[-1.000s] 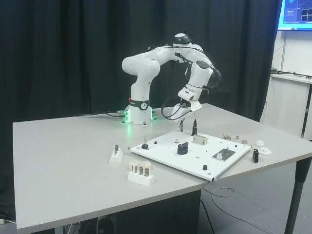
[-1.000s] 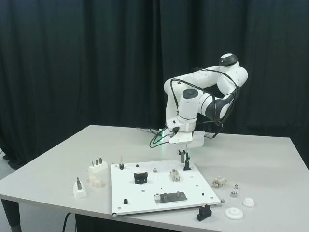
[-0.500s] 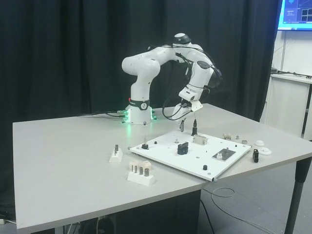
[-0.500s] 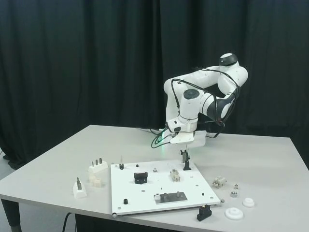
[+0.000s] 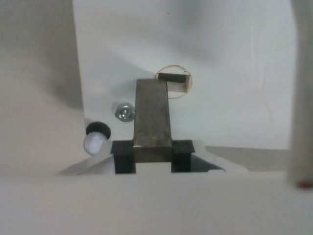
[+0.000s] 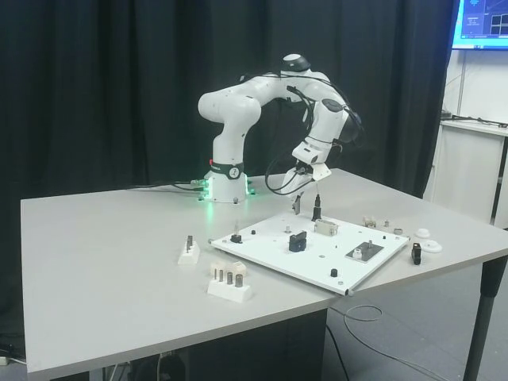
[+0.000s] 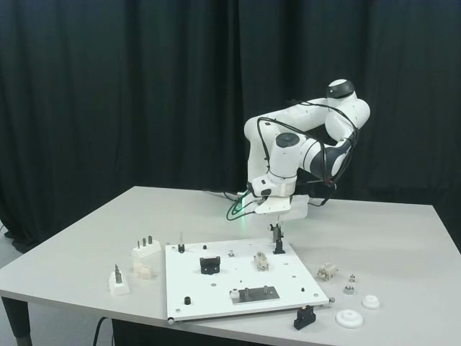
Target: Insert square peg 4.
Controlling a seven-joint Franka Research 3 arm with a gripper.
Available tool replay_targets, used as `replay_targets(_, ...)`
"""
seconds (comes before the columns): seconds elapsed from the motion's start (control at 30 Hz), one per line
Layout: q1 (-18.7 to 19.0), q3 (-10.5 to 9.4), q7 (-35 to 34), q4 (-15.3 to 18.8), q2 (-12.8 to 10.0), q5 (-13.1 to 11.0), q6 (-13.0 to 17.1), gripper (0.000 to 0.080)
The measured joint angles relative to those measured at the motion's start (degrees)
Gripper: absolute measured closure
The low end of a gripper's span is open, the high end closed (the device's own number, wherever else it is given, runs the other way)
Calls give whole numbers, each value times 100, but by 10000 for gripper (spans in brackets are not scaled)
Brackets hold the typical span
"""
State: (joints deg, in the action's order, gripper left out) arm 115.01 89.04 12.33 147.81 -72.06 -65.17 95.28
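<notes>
I am holding square peg 4 (image 5: 152, 120) upright between my fingers, its long dark body hanging straight down from my gripper (image 5: 152, 155) so that its lower end is facing the white board (image 5: 234, 58) squarely. My jaws are closed only as far as the peg's width, clamping its upper part on two opposite flat faces; nothing else is touching them. I am gripping it high like this so that the free lower length can enter a hole before my fingers reach the board. In the wrist view the peg's far end is sitting just beside a round recess (image 5: 174, 82) in the board, which is showing a squarish opening inside it; I judge that to be the target socket, though I cannot tell whether the peg is yet lined up over it or how high above it the tip is hanging. A small screw head (image 5: 124, 113) and a black-capped stud (image 5: 96, 131) are lying near the peg, at about nine o'clock of it in that picture. From the first room view, my gripper (image 6: 306, 184) is hovering over the far edge of the board (image 6: 270, 258), at roughly twelve o'clock of the board's centre, with the arm reaching down from above so the peg is staying vertical for a straight downward push.
</notes>
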Motion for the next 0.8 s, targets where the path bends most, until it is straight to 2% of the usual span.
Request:
replay_targets(0.43, -7, -21, 0, 24, -2, 33, 166, 651)
replay_targets(0.8, -17, -31, 0, 29, -3, 37, 179, 651)
